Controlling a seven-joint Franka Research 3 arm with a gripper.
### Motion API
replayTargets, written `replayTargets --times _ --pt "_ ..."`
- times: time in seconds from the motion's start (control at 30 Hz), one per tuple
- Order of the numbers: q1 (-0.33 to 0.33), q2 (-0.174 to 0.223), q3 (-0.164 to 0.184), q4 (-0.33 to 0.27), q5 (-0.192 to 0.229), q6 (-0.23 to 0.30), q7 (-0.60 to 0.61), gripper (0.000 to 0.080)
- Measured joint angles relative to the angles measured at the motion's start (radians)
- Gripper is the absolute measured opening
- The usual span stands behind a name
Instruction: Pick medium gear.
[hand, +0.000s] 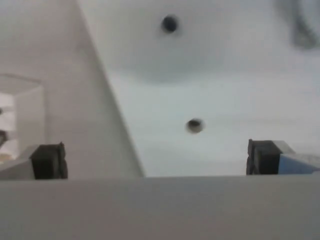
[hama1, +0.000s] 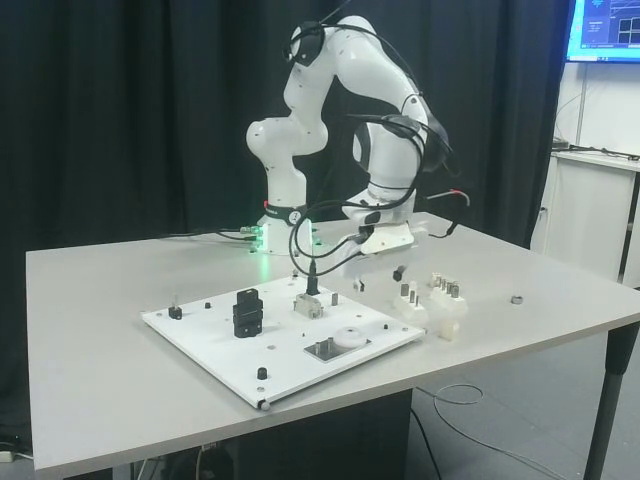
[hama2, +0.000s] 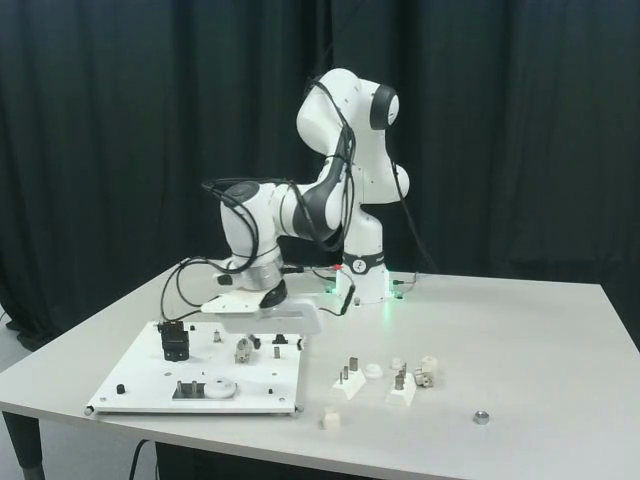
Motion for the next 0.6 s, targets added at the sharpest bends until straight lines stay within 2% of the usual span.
replayTargets --times 0.33,0.47,0.6 --pt "0.055 -0.067 0.009 -0.109 0.0 0.002 0.179 0.08" --pt "0.072 -0.101 0.023 -0.168 0.0 0.027 0.263 0.08" --pt "0.088 -0.136 0.041 -0.235 0.0 0.075 0.344 0.08"
